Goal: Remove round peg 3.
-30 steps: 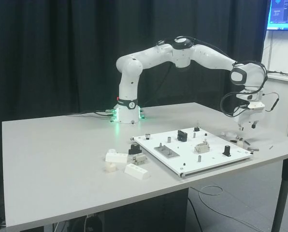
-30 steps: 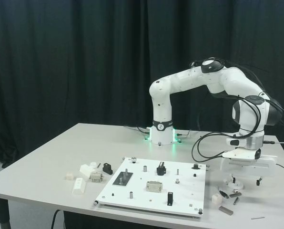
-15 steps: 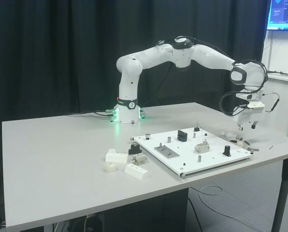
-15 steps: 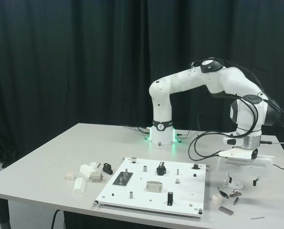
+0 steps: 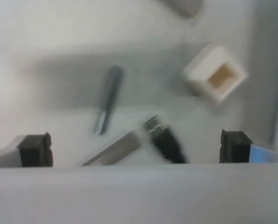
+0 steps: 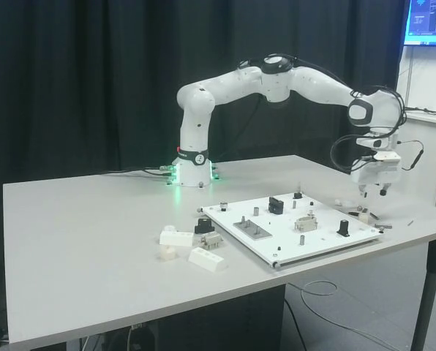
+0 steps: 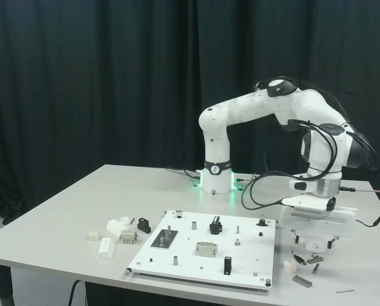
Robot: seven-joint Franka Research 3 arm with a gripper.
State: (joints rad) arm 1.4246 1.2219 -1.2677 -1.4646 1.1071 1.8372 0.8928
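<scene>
On the near part of the grey table [image 6: 72,241], a cluster of small white blocks [image 6: 190,248] lies beside the white square assembly board [image 7: 206,252]. The board carries short upright round pegs [image 6: 302,239] and black fixtures [image 7: 214,225]; which peg is round peg 3 cannot be determined.

Past the board's far edge, loose parts lie on the table: a white hollow cube [image 5: 215,73], a slim grey pin [image 5: 108,98] and a black-tipped metal connector [image 5: 150,141].

The gripper [image 5: 134,149] hangs above these parts, its black-tipped fingers [image 5: 35,150] spread wide with nothing between them. The white arm [image 7: 266,108] reaches out from its green-lit base [image 6: 191,172].
</scene>
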